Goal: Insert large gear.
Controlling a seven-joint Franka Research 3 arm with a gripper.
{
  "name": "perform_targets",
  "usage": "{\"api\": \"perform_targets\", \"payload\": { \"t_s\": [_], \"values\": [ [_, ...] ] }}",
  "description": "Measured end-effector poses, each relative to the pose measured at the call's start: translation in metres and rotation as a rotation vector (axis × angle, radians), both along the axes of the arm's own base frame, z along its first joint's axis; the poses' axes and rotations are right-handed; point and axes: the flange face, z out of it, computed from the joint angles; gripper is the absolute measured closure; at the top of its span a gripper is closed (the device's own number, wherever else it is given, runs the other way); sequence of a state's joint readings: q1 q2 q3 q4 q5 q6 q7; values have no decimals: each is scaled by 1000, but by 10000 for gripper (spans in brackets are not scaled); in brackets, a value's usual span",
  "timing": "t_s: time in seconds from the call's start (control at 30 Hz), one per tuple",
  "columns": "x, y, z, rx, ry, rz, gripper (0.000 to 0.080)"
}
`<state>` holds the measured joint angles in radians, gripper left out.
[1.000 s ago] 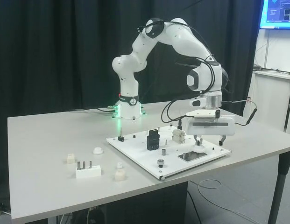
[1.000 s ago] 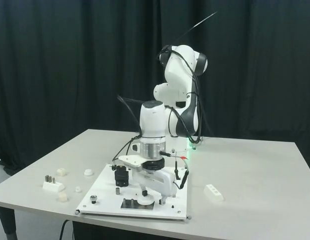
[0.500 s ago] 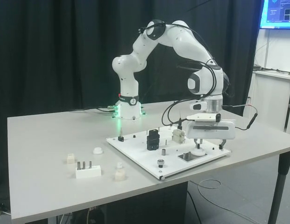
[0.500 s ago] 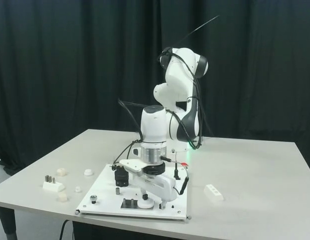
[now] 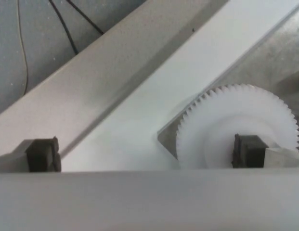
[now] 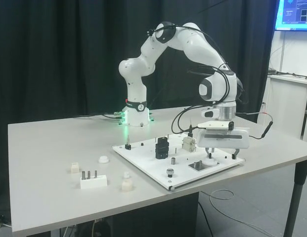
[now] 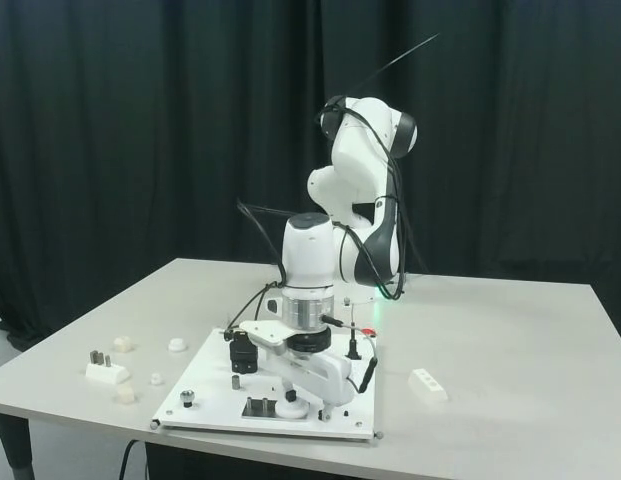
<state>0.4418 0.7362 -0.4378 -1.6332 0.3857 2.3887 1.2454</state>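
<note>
Wrist view: I see the gripper (image 5: 144, 155) spread wide, gripping nothing; one fingertip overlaps the large gear (image 5: 236, 126).

First room view: gear (image 6: 209, 160) lies on the white board (image 6: 143, 154).

Second room view: gear (image 7: 290, 408) sits below the gripper (image 7: 306, 402).
</note>
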Motion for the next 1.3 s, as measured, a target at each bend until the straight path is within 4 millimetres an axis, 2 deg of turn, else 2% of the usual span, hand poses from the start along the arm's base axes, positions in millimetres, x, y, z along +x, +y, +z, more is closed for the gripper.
{"api": "perform_targets", "payload": {
  "t_s": [0.33, 0.87, 1.3],
  "values": [
    [4, 0, 6, 1, -14, 1, 3],
    [13, -12, 51, 2, 14, -20, 3],
    [17, -20, 69, -11, 48, -59, 3]
  ]
}}
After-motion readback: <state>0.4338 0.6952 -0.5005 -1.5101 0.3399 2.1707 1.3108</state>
